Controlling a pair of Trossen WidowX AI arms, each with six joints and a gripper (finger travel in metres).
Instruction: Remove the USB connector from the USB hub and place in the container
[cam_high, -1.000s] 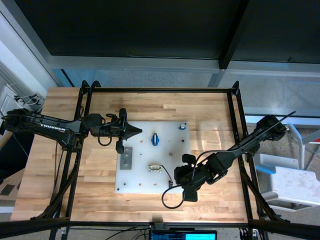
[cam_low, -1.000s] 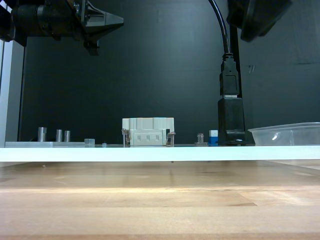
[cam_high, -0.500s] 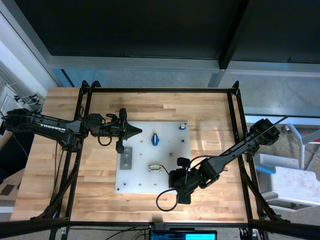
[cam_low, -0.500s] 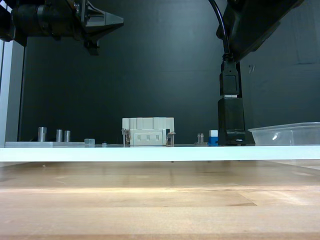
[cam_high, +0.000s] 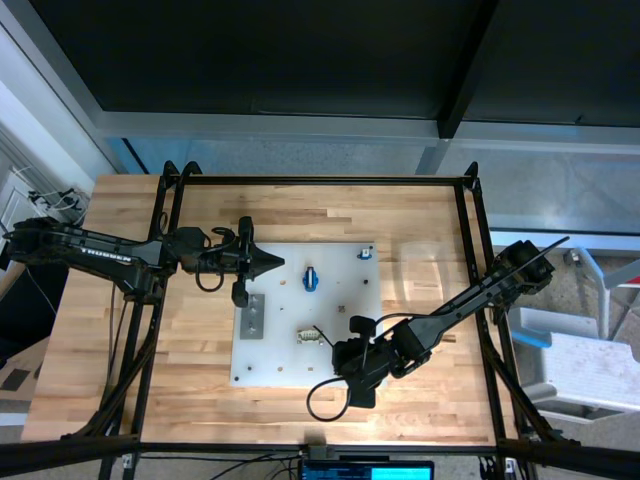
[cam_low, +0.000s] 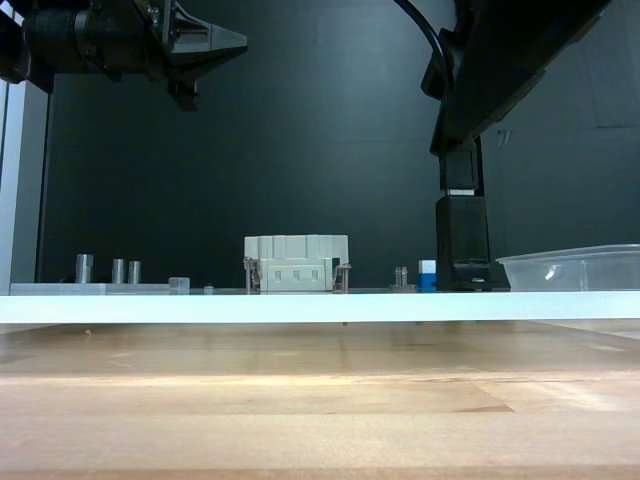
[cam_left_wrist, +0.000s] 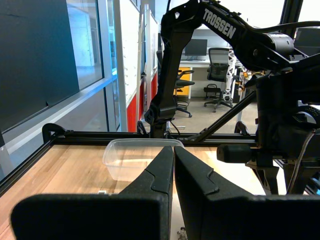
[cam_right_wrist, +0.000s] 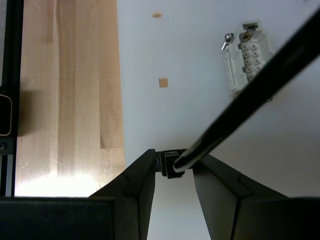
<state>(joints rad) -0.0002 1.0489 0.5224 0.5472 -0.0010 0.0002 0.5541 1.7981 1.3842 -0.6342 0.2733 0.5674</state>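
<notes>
The left gripper (cam_high: 275, 262) hangs high over the far-left edge of the white task board (cam_high: 270, 365), its fingers pressed together and holding nothing; it is well apart from the work. Nearer the middle of the board sits the silver-beige oblong connector (cam_low: 296, 262), which has no part in this job.

To the right of it, near the board's near-right corner, the USB hub (cam_low: 462, 240) stands on the board with the USB connector (cam_low: 460, 172) plugged into its top. The connector's long axis is upright, and its cable leans away from the plug. The right gripper (cam_right_wrist: 173, 172) is directly above, pointing straight down, its fingers (cam_right_wrist: 140, 185) apart and straddling the plug, not yet clamped on it. This arm is plainly the nearer one.

The pull will probably have to run straight up along that axis. The container (cam_low: 572, 262) waits just right of the hub.
</notes>
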